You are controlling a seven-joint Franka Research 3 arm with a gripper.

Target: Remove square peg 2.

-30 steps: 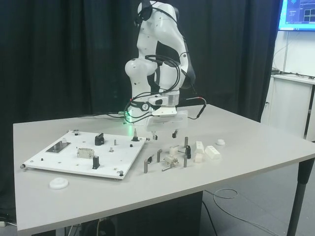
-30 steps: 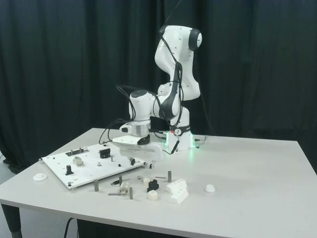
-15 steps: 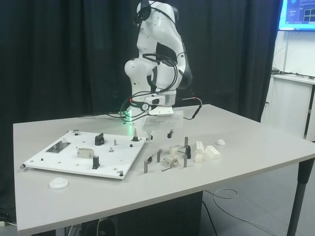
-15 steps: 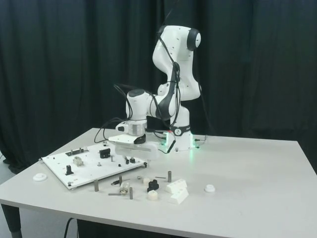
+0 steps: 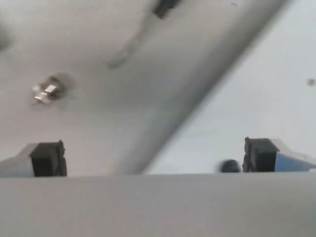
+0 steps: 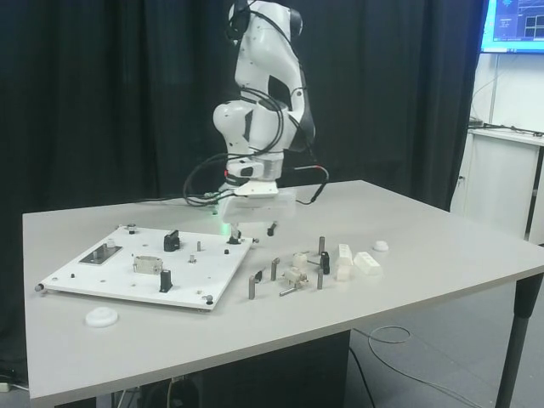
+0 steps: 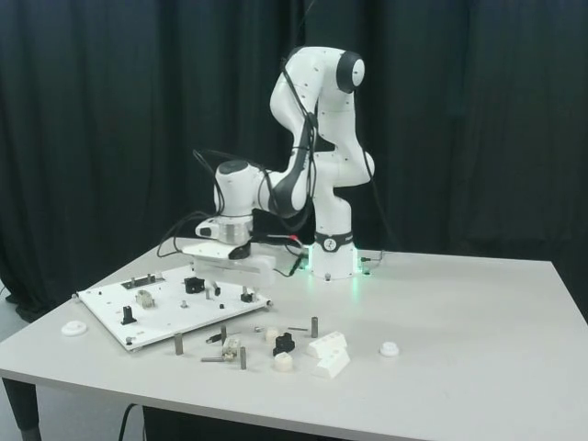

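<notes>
White arm leans over the near corner of the white board (image 6: 127,276), gripper (image 6: 254,229) hanging above the board's edge closest to the arm base. Which peg on the board is square peg 2 can't be told for sure; the closest candidate is a small black upright piece (image 6: 232,235) standing on the board just under the gripper, long axis vertical, pointing up. In the second room view the same black piece (image 7: 246,296) sits near the board's corner, below the gripper (image 7: 227,288). Gripper fingers are spread wide and hold nothing; not touching the board or any peg. Wrist view shows both black fingertips (image 5: 47,159) far apart, with the board's edge running diagonally between them and the grey table (image 5: 276,84) on one side; a small metal stud (image 5: 47,90) and a dark pin (image 5: 163,7) show on the board surface, blurred. Other board fixtures: black block (image 6: 171,241), metal ring part (image 6: 148,264), another black upright block (image 6: 166,280), grey slotted plate (image 6: 99,254). Loose parts lie on the table beside the board: pins (image 6: 274,269), white blocks (image 6: 355,260), a white disc (image 6: 101,318) near the front, a small white cap (image 6: 380,246).
</notes>
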